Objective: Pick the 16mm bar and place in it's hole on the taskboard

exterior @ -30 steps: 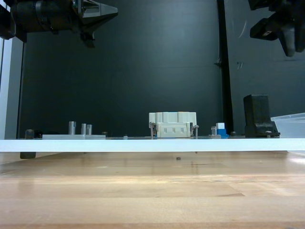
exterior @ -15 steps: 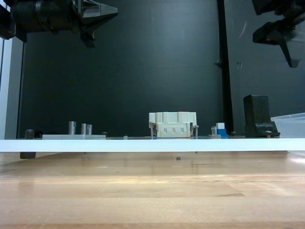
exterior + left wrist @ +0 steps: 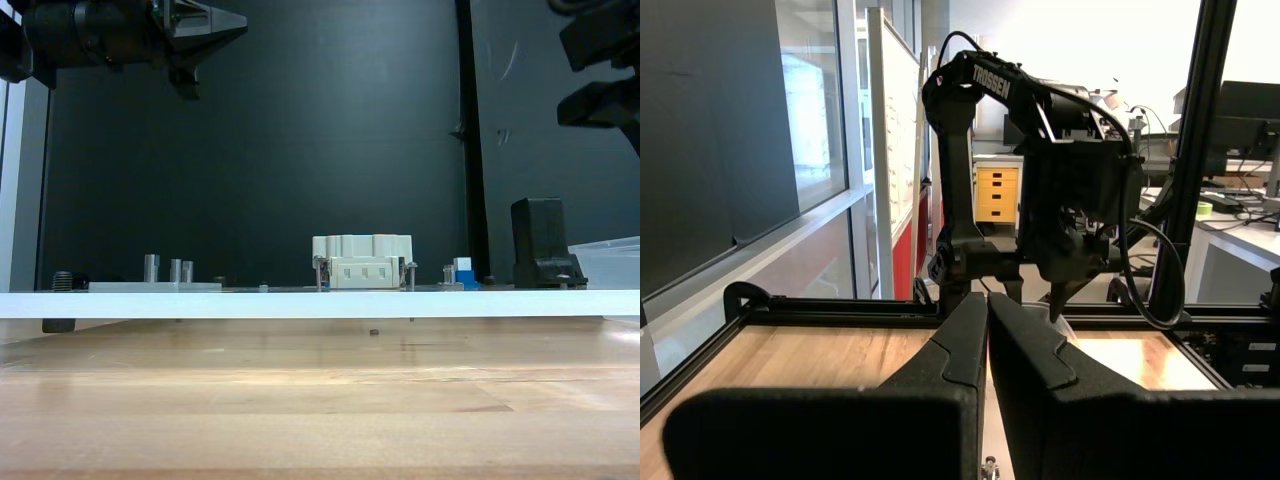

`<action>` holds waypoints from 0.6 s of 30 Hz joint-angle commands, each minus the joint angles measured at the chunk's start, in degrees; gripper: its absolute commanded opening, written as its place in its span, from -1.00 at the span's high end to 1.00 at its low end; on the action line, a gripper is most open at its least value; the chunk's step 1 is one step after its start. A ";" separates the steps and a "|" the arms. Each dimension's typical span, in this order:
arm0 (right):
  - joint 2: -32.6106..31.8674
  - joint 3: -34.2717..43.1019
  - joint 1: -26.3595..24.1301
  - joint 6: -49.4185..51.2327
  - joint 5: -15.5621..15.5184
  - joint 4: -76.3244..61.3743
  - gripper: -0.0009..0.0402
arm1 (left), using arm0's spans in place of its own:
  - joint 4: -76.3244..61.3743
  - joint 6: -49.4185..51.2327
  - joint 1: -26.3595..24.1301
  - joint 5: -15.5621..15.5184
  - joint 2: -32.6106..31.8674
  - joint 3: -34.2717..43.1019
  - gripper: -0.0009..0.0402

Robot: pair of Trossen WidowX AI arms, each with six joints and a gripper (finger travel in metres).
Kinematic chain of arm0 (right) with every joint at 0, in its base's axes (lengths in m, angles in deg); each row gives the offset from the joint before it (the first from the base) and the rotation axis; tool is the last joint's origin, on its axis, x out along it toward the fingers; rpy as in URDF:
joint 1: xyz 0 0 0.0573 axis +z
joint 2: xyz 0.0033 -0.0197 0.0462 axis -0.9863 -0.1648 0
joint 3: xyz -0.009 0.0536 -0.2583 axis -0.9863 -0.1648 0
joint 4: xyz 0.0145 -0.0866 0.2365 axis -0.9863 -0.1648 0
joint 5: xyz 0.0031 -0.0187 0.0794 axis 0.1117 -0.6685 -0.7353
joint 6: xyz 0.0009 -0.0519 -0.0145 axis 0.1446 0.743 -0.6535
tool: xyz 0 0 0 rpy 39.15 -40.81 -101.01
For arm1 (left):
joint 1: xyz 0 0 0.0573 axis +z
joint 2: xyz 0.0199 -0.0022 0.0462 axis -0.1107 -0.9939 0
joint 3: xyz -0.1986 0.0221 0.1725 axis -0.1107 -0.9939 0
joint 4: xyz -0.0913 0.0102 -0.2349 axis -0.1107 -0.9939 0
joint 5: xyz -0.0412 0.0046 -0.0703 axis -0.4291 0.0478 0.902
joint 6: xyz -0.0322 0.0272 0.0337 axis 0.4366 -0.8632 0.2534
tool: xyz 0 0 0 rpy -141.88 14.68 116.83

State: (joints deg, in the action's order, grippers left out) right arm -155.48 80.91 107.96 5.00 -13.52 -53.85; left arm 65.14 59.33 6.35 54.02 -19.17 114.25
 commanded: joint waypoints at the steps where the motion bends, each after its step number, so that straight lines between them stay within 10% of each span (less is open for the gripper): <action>1: 0.00 -1.92 0.20 -0.22 -0.44 1.73 -0.03 | 0.00 0.00 0.02 0.02 -0.02 0.02 0.96; 18: 0.00 -11.39 0.59 -0.79 -1.88 10.69 -0.02 | -0.02 -0.02 0.00 0.02 -0.02 0.02 0.96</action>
